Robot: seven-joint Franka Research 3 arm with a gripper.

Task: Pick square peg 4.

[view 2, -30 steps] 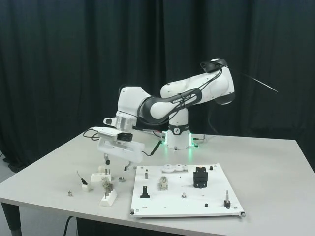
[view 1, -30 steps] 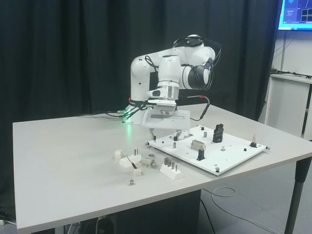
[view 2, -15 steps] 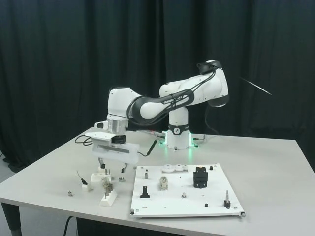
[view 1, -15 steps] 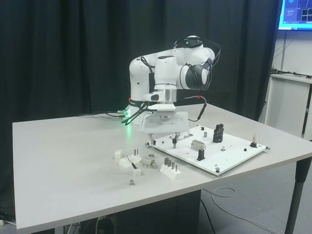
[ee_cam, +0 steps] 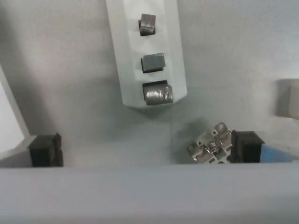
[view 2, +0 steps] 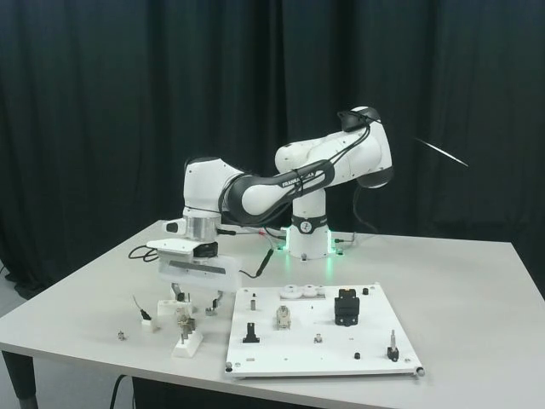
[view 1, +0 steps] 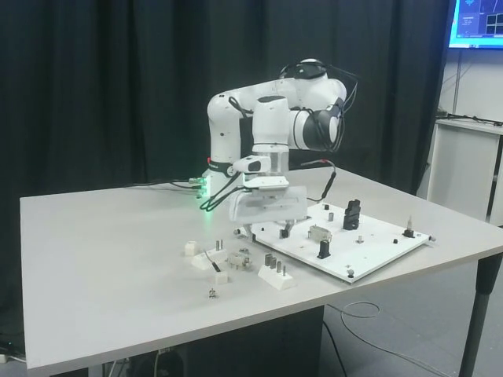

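Note:
In the wrist view a white holder (ee_cam: 148,56) carries three grey square pegs in a row (ee_cam: 153,62). The peg at its end (ee_cam: 158,92) is nearest to my gripper (ee_cam: 145,148). My gripper hovers open just off that end, with nothing between the black fingertips (ee_cam: 44,149). From the room cameras the gripper (view 1: 266,230) (view 2: 194,298) hangs a little above the table, behind the peg holder (view 1: 277,273) (view 2: 188,341) and beside the white board. I cannot tell which peg is number 4.
The white assembly board (view 1: 377,243) (view 2: 324,349) holds several black and metal fixtures. Small white blocks (view 1: 191,248) and a metal part (ee_cam: 212,143) lie close to the holder. A tiny loose piece (view 1: 211,293) sits near the table's front edge.
The arm has swung away from the white board toward the loose parts, and the hand has turned and come over the table beside the peg holder. The fingers stay open.

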